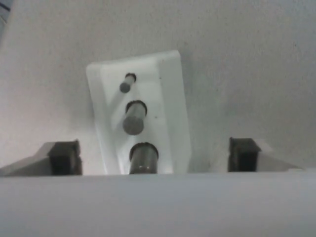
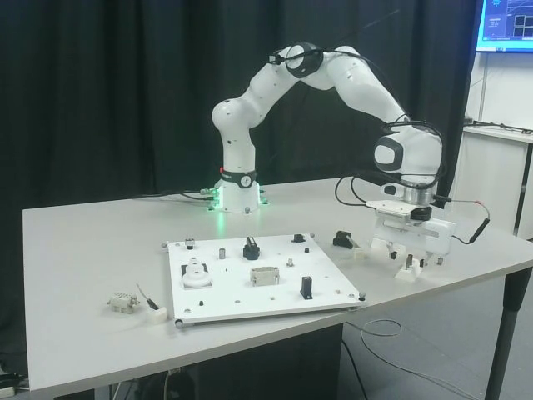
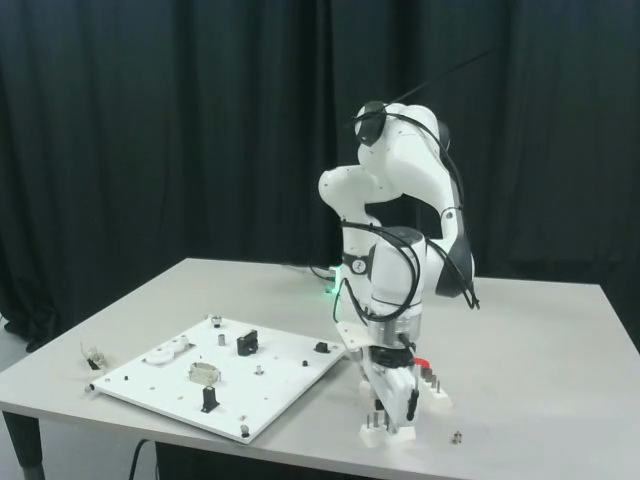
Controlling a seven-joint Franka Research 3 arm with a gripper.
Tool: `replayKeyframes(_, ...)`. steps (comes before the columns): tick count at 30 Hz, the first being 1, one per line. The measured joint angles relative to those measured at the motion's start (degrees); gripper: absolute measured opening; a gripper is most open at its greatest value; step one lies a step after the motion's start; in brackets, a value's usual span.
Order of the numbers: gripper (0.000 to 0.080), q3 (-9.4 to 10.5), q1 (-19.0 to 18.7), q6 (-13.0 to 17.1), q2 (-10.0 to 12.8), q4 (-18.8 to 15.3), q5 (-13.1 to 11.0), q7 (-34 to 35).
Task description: Pick round peg 3.
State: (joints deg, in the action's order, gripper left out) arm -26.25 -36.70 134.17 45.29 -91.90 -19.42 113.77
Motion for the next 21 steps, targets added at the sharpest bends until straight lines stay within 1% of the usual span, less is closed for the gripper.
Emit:
replayKeyframes(1,0.0678,0.06,0.00,0.00,0.04,0.00,0.03,-0.07)
replayKeyframes(6,0.0678,0.21,0.01,-0.12,0.06,0.04,0.23,-0.41)
replayKeyframes(9,0.0678,0.21,0.04,-0.67,0.06,0.32,0.32,-0.69)
replayKeyframes(10,0.0332,0.21,0.06,-0.92,0.06,0.47,0.34,-0.74)
replayKeyframes(15,0.0332,0.21,0.22,-2.22,0.06,1.45,0.58,-0.83)
replayKeyframes(16,0.0152,0.21,0.26,-2.45,0.05,1.66,0.65,-0.83)
replayKeyframes(21,0.0152,0.21,0.44,-3.90,0.05,2.63,0.77,-0.84)
